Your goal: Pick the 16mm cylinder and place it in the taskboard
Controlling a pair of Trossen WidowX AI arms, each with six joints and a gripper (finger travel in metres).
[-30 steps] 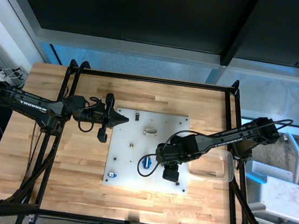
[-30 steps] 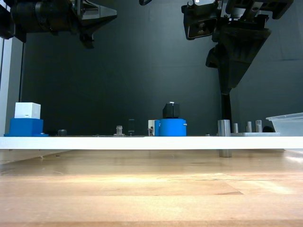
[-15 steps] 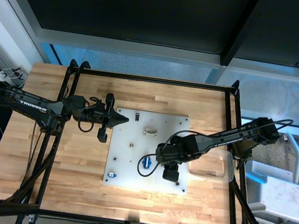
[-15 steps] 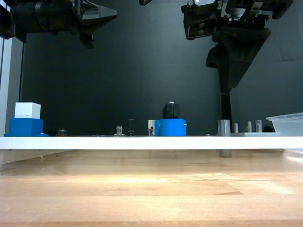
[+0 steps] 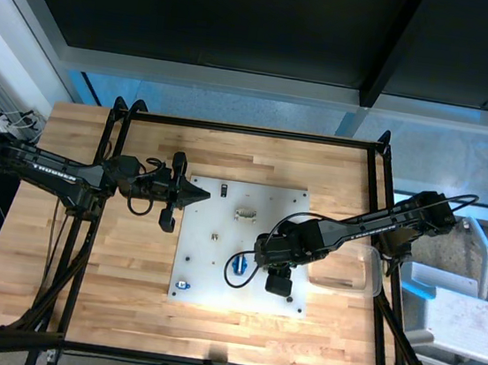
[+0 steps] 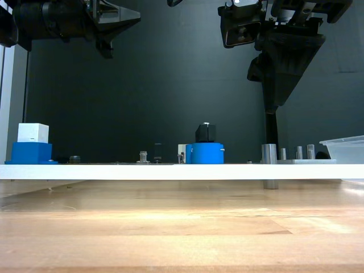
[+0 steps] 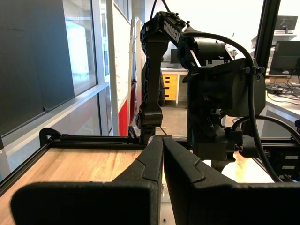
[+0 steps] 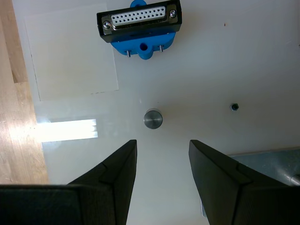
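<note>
The 16mm cylinder (image 8: 153, 118) shows as a small grey metal disc end-on, standing upright on the white taskboard (image 8: 211, 70). My right gripper (image 8: 162, 141) hangs open straight above it, with nothing between its fingers. From table height the cylinder (image 6: 269, 153) stands at the taskboard's (image 6: 114, 170) edge, well below the right gripper (image 6: 272, 108). From above, the right gripper (image 5: 268, 259) covers the cylinder on the taskboard (image 5: 207, 267). My left gripper (image 5: 200, 193) is shut and empty, held level over the board's far-left corner.
A blue connector (image 8: 139, 28) with a black face lies on the board just beyond the cylinder. A clear plastic tray (image 5: 365, 282) sits off the board's right side. Several more grey pegs (image 6: 298, 152) stand near that tray.
</note>
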